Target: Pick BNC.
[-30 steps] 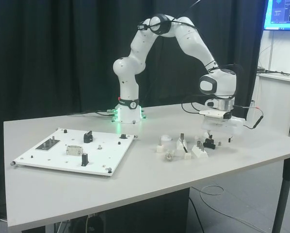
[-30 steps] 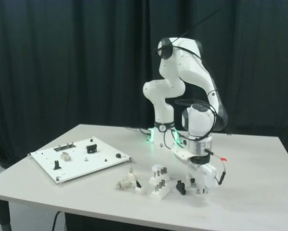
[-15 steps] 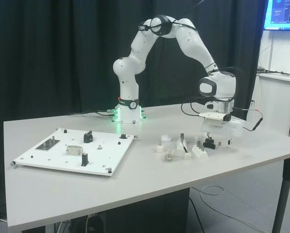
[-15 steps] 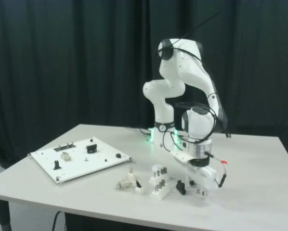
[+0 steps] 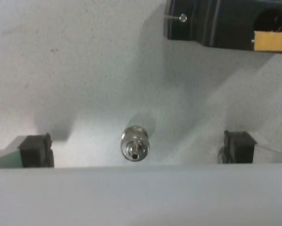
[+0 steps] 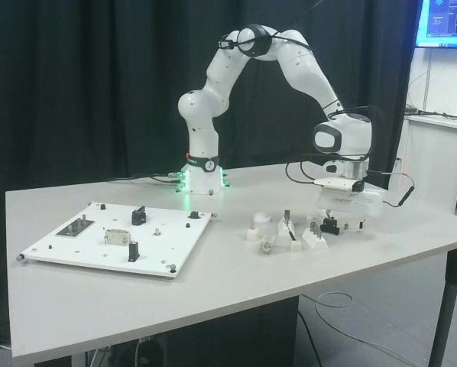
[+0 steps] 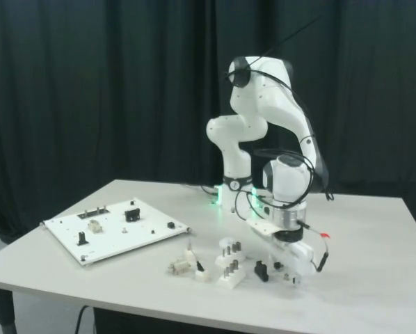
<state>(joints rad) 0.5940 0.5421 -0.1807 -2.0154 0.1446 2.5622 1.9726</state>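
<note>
The BNC connector [image 5: 135, 144], a small grey metal cylinder, stands upright on the grey table in the wrist view. My gripper [image 5: 137, 149] is open, with its black fingertips [image 5: 36, 150] far apart on either side of the connector and not touching it. In the room views the gripper [image 6: 345, 222] [image 7: 289, 275] hangs low over the table at the right end of the row of parts. The white hand hides the connector there.
A black part [image 5: 228, 23] [image 6: 329, 225] [image 7: 261, 271] lies close beside the gripper. White holders [image 6: 290, 229] [image 7: 229, 263] with small parts stand to its left. A white board [image 6: 118, 237] [image 7: 114, 229] with fittings lies at the table's left. The arm's base [image 6: 202, 180] stands at the back.
The gripper has come down closer to the table and shifted slightly towards the black part. The parts on the table have not moved.
</note>
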